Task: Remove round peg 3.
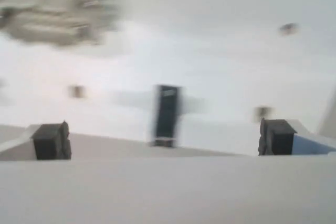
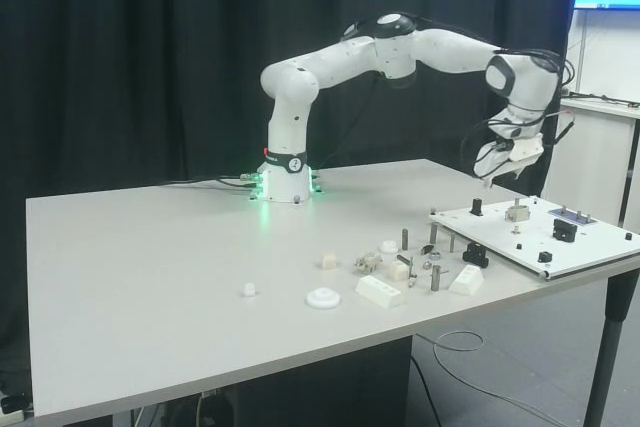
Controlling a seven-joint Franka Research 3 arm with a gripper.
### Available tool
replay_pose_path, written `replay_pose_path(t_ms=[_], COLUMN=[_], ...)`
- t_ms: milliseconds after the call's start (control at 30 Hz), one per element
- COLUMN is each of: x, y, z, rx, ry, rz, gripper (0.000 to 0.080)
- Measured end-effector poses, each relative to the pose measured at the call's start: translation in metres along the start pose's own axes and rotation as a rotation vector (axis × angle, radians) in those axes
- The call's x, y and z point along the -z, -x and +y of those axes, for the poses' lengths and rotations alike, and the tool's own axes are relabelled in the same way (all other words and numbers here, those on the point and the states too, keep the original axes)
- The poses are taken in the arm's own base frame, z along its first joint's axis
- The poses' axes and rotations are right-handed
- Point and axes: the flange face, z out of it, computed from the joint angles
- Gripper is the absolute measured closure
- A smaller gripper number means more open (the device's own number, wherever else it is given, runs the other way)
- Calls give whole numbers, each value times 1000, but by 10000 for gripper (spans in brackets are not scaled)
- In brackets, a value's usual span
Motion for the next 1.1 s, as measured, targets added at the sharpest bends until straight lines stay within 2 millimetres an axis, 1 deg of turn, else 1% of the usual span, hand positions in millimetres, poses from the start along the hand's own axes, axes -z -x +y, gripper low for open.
replay_pose_path(t_ms=[200,367,467,633,800,1100], x=[-11,-24,-32,-48,-65,-92], y=[47,79,94,115,131,150], z=[-26,-45,-54,-65,-71,-79], rx=[-11,-17,-20,-17,-23,-27], ry=[17,19,18,16,17,11], rz=[14,28,41,60,77,104], gripper=[3,3,3,3,3,3])
